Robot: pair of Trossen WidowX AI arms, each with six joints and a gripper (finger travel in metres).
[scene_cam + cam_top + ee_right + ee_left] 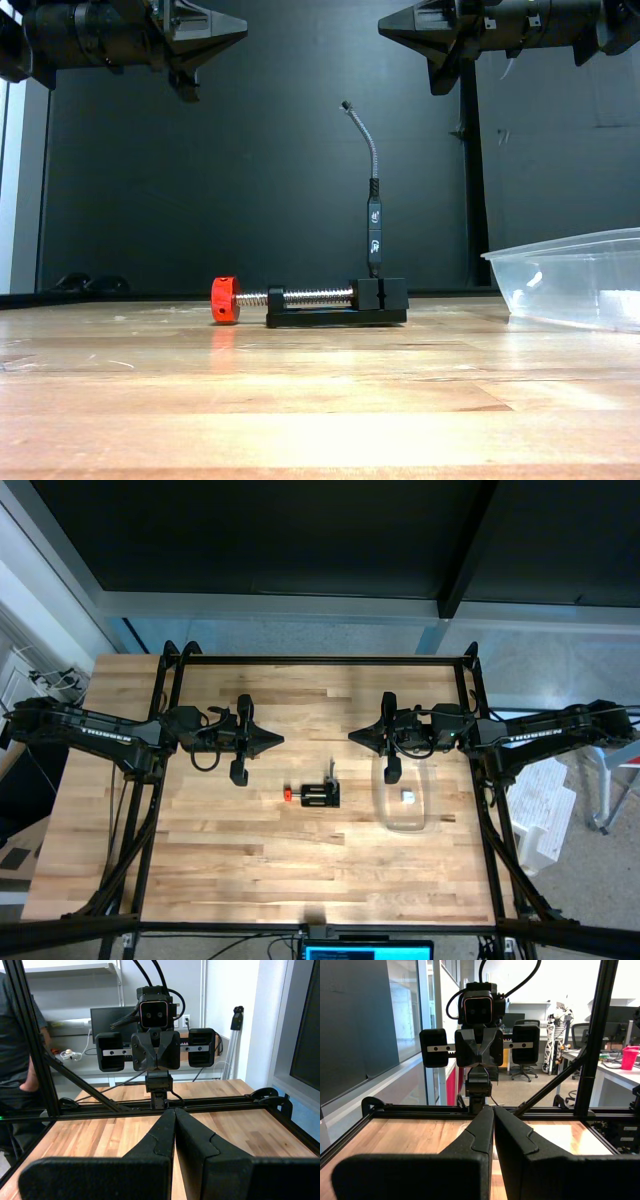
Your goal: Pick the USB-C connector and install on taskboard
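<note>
Wooden tabletop (pixel 250 860), taskboard (pixel 318 796) central.
Clenched empty aloft: left gripper (pixel 278 740) has taskboard at 5 o'clock, right gripper (pixel 352 737) at 7; only low view shows USB-C connector (pixel 374 245) upright, apparently seated.

Left gripper (pixel 279 739), right gripper (pixel 351 737) closed, aloft

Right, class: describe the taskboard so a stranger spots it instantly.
On the wooden table, below the gap between the raised left hand and right hand, sits the taskboard. Unlike the clear tray beside it, it's black with an orange-red knob.
</note>
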